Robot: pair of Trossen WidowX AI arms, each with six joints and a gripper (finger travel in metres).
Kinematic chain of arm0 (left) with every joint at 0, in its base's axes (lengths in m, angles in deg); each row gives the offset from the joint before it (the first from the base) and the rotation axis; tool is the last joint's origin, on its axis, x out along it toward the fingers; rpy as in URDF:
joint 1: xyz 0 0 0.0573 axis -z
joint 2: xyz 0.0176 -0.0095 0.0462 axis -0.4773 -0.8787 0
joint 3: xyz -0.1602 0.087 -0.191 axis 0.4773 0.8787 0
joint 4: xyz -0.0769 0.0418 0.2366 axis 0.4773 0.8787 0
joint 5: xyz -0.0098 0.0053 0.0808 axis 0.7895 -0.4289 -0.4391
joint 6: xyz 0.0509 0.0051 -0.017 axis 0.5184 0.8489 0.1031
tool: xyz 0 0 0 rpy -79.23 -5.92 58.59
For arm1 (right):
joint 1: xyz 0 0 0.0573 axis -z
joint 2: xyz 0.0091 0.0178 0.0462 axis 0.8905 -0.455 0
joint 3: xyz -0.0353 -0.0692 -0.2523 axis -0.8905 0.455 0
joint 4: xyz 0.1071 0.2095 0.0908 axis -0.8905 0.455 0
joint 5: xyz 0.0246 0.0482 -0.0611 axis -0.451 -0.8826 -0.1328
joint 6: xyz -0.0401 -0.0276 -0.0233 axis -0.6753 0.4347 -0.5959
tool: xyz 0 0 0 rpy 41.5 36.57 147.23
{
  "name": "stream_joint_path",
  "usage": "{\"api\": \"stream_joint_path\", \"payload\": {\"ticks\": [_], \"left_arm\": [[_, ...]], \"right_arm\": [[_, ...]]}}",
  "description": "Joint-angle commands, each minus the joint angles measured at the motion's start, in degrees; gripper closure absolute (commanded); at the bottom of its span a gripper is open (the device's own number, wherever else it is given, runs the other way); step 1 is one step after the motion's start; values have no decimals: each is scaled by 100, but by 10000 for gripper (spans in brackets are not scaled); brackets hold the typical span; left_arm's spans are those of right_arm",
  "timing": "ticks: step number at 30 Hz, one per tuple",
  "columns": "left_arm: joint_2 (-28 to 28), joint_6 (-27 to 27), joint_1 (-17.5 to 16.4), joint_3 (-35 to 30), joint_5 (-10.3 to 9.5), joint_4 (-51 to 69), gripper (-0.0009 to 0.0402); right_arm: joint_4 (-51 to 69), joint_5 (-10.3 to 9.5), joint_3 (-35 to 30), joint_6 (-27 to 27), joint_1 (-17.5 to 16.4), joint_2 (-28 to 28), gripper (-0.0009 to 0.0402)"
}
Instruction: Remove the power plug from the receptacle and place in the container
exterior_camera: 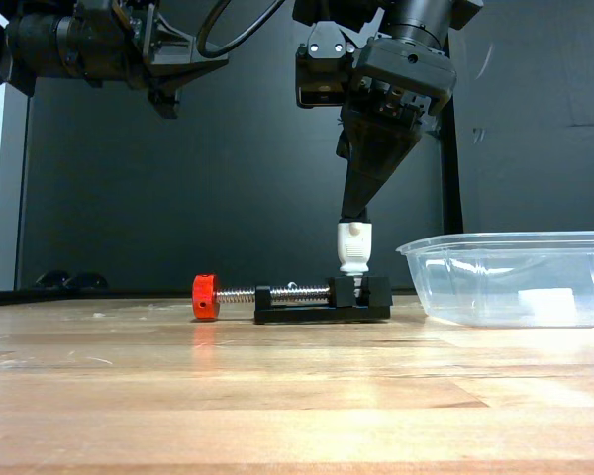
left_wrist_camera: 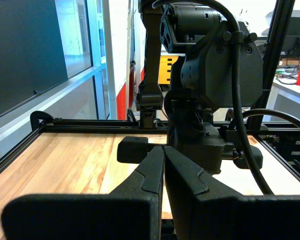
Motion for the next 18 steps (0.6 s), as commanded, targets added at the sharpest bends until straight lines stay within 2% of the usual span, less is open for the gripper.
{"api": "stream_joint_path", "payload": {"ticks": [1, 18], "left_arm": [[0, 0, -2, 0, 0, 0, 393], [0, 0, 0, 0, 0, 0, 393]], "right_arm": [[-2, -17, 0, -2, 2, 9, 389], [31, -17, -26, 13, 11, 144, 393]]}}
